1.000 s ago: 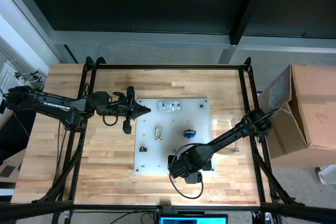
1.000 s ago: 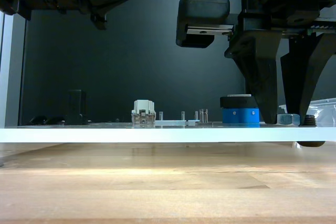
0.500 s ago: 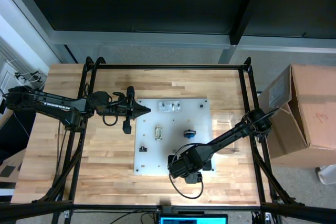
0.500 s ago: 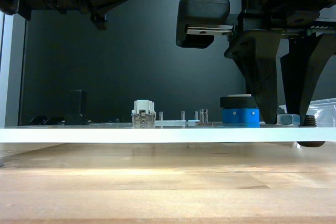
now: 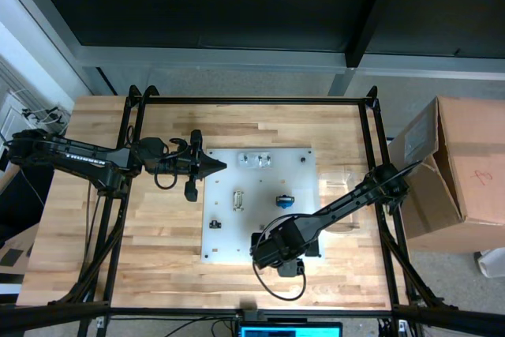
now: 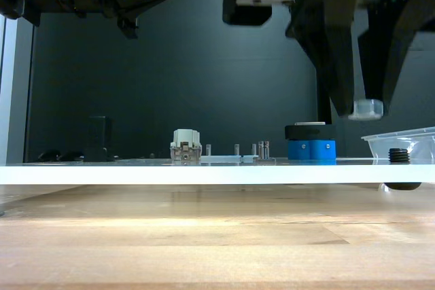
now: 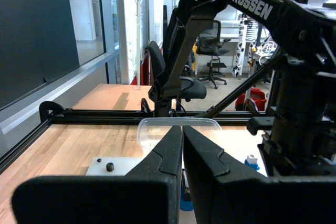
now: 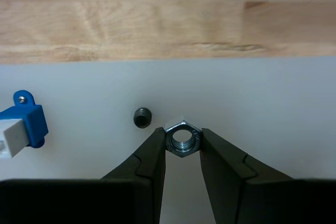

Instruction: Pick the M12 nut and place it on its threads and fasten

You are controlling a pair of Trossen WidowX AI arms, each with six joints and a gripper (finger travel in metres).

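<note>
The right pincer (image 6: pixel 359 103) is clenched on the small silver nut (image 8: pixel 182 140), one finger on each side of its hexagon (threaded bore facing the wrist camera). Nut and pincer hang clear above the white board (image 8: pixel 262 108), touching nothing beneath. The black ribbed stud (image 8: pixel 142 117) stands bare below the pincer, just beside the nut but apart from it. A blue block (image 6: pixel 310 149) sits on the board lower down on the pincer's left side, and a clear tray (image 6: pixel 408 139) on its right. The left pincer (image 7: pixel 182 135) is closed on nothing, high over the bench (image 5: pixel 158 219), with the board's left edge under its tips.
</note>
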